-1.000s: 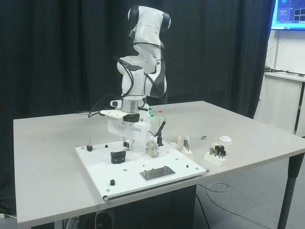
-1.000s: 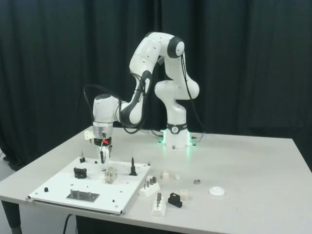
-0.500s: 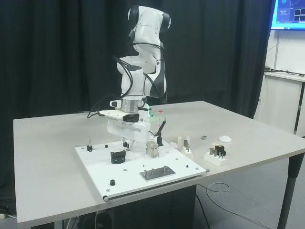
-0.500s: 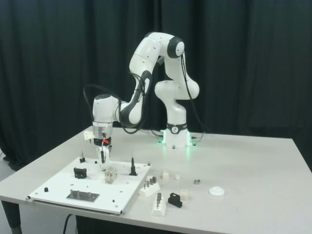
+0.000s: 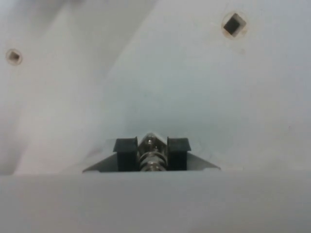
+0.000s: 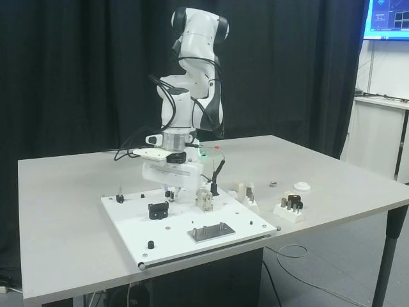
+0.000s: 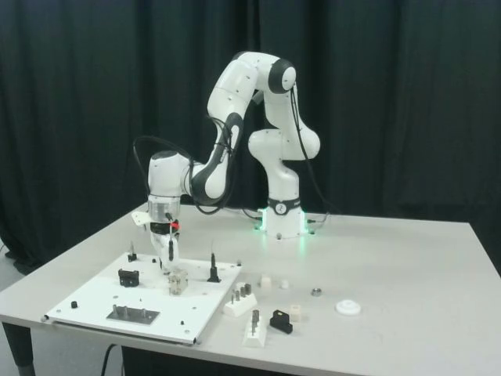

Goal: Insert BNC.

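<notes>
Metal glints between the two black fingers in the wrist view: the BNC, a ribbed plug, is pinched upright so its open end faces down toward the board. The hand is narrow, clamped on the plug from both sides, which keeps the barrel in line with the approach. From the room views the hand hangs low over the white board, near a small block that may carry the socket; whether the plug touches anything yet cannot be told. Judging by this, insertion is not finished. The board lies flat on the grey surface, presumably so the parts stay put under a downward push. Other fixtures, such as a black post and white holders, stand well apart.
</notes>
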You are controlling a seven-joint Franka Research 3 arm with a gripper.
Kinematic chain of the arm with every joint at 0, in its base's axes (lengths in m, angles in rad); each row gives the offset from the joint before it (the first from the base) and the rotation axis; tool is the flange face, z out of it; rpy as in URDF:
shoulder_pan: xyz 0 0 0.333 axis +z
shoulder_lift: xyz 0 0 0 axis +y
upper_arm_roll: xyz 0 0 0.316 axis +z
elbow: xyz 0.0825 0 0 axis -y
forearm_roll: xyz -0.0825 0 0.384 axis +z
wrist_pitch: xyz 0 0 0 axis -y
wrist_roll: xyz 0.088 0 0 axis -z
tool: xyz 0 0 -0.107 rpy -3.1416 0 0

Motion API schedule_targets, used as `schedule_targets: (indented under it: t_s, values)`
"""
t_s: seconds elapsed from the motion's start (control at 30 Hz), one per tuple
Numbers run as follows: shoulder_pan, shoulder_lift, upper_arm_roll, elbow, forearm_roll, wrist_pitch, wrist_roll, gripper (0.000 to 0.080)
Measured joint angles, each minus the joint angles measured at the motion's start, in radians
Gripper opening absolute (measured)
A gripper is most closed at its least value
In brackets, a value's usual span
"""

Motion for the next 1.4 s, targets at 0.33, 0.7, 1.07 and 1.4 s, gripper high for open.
schedule_targets:
  t_s: [0.33, 0.7, 1.07, 1.4]
  values:
    - [-0.002, 0.0, -0.002, 0.0, 0.048, -0.003, -0.093, 0.0125]
    - [-0.002, 0.0, -0.002, 0.0, 0.06, -0.003, -0.143, 0.0125]
    - [-0.001, 0.0, -0.001, 0.0, 0.063, -0.003, -0.192, 0.0125]
    - [0.0, 0.001, -0.001, 0.001, 0.063, -0.003, -0.238, 0.0125]
